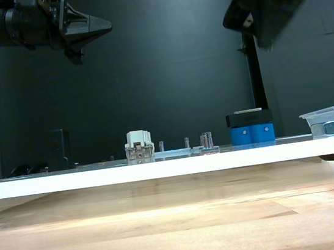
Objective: Pick the M12 nut and place it on its threads and fasten
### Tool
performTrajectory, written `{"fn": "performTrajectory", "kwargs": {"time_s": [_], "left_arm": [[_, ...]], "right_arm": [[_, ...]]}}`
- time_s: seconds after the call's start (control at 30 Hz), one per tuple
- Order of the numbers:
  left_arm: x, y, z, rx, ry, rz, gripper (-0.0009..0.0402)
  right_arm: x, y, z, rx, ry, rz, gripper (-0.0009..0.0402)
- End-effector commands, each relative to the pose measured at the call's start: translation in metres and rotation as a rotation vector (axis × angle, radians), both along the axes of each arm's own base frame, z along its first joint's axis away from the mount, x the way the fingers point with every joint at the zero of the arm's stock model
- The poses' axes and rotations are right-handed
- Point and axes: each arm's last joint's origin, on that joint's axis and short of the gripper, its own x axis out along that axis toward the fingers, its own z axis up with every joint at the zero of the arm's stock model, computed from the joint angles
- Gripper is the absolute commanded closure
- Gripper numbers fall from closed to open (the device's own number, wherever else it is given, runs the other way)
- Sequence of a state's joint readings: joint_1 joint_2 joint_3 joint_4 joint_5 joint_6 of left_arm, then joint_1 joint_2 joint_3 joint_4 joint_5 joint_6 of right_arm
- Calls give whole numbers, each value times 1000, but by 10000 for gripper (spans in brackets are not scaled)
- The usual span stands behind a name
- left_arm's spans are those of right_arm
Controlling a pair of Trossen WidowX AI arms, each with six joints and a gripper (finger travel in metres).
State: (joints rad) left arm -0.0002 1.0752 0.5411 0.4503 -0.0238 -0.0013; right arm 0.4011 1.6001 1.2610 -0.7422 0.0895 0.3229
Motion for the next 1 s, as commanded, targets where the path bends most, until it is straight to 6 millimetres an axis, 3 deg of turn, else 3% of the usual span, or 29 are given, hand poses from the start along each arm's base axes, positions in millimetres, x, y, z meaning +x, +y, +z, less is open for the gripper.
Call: {"fn": "performTrajectory", "kwargs": {"time_s": [0.03, 0.3, 0.5, 0.8, 1.0], "left_arm": [[0, 0, 0, 0, 0, 0, 393], [0, 0, 0, 0, -1, 0, 393], [0, 0, 0, 0, -1, 0, 393], [0, 0, 0, 0, -2, 0, 393], [0, 0, 0, 0, -1, 0, 393]], "right_arm": [[-10, -21, 13, 14, -150, -18, 394], [-42, -75, 46, -11, -572, -100, 394], [-73, -102, 58, -47, -853, -147, 394], [-95, -111, 39, -41, -1081, -188, 393], [-96, -112, 20, -42, -1073, -187, 394]]}}
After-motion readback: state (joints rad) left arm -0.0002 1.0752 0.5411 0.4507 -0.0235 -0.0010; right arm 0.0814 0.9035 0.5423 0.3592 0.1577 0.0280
